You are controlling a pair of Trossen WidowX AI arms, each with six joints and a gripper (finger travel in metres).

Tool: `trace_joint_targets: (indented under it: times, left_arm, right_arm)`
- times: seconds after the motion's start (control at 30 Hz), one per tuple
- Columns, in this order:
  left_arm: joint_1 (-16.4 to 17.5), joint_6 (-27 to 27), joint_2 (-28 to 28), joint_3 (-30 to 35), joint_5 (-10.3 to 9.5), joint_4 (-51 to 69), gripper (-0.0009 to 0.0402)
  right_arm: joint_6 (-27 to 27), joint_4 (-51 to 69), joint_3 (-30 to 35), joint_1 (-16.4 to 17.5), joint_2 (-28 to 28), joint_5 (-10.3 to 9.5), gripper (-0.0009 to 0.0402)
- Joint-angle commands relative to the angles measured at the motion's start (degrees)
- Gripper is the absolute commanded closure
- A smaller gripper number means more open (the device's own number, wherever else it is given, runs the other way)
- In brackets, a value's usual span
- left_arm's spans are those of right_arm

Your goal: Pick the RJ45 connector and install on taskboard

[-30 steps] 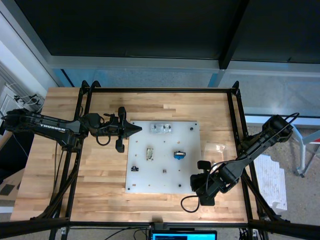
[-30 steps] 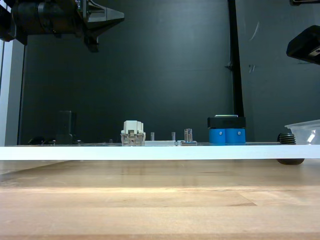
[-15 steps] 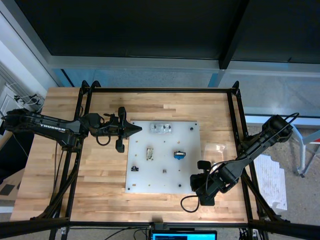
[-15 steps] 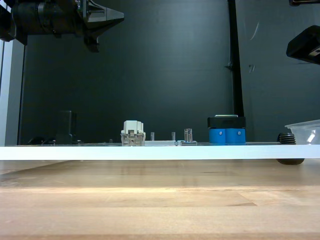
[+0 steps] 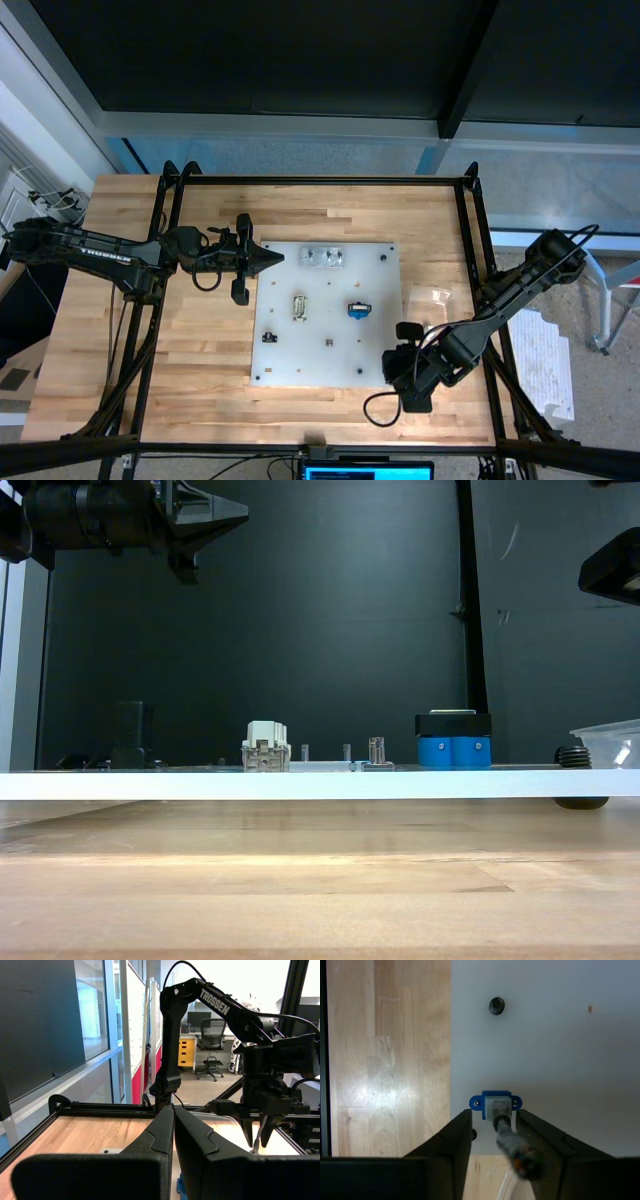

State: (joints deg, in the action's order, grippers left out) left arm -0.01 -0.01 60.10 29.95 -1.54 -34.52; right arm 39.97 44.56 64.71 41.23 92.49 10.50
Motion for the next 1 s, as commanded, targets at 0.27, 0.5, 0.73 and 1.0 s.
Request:
trace_joint_targets:
  times: [0.27, 0.5, 0.73, 1.0]
  left_arm:
    - [0.0, 0.0, 0.0, 0.0, 0.0, 0.0, 0.0393]
    - [0.0, 0.0, 0.0, 0.0, 0.0, 0.0, 0.0393]
    - [0.0, 0.0, 0.0, 0.0, 0.0, 0.0, 0.0393]
    - [0.0, 0.0, 0.0, 0.0, 0.0, 0.0, 0.0393]
  right_arm:
    - [0.0, 0.8, 0.2, 0.1, -3.0, -0.15, 0.0214]
    - [0.0, 4.0, 0.2, 0.0, -7.0, -0.17, 0.0208]
    - [0.0, 5.4, 0.2, 0.0, -9.7, -0.11, 0.0208]
    - [-0.6, 5.7, 0.2, 0.0, -10.0, -0.26, 0.0208]
